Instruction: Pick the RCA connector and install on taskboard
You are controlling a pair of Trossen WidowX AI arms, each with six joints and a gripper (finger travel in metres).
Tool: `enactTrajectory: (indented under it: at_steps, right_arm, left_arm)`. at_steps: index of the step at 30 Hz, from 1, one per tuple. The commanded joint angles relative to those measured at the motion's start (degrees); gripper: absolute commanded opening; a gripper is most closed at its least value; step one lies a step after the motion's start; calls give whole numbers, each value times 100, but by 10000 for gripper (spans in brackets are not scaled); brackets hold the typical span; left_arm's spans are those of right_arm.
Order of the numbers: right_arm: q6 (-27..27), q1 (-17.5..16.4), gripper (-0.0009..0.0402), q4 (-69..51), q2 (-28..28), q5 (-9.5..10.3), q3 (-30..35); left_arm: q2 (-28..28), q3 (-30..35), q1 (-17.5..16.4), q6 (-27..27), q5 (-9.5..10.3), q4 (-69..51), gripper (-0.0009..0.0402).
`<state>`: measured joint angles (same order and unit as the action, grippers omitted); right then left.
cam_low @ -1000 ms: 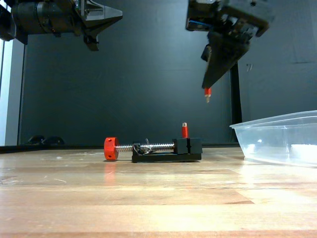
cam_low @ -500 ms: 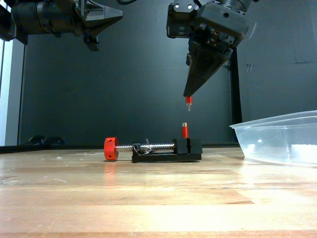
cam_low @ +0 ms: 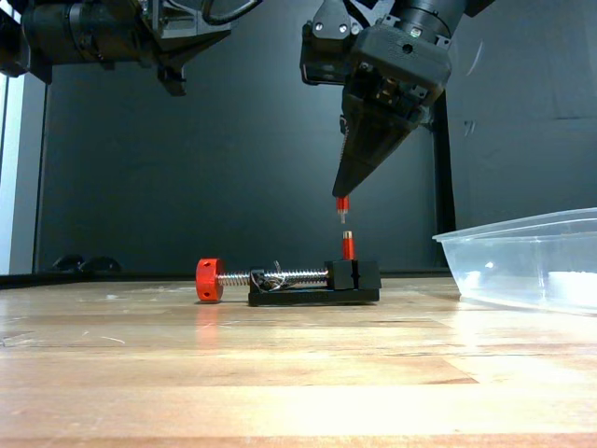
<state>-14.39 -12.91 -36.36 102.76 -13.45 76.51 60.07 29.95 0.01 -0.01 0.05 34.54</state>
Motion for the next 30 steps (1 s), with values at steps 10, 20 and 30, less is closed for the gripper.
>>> enactTrajectory:
  at_steps: [10,20,30]
  right_arm:
    - [-7,-2,0,0,0,-2,-122]
    - [-7,4,0,140,0,-2,-192]
    - [-4,9,0,153,0,-2,-197]
  left_arm:
    - [2,0,-2,0,-2,0,0]
    - [2,0,0,0,-2,0,0]
    - [2,0,0,0,-2,0,0]
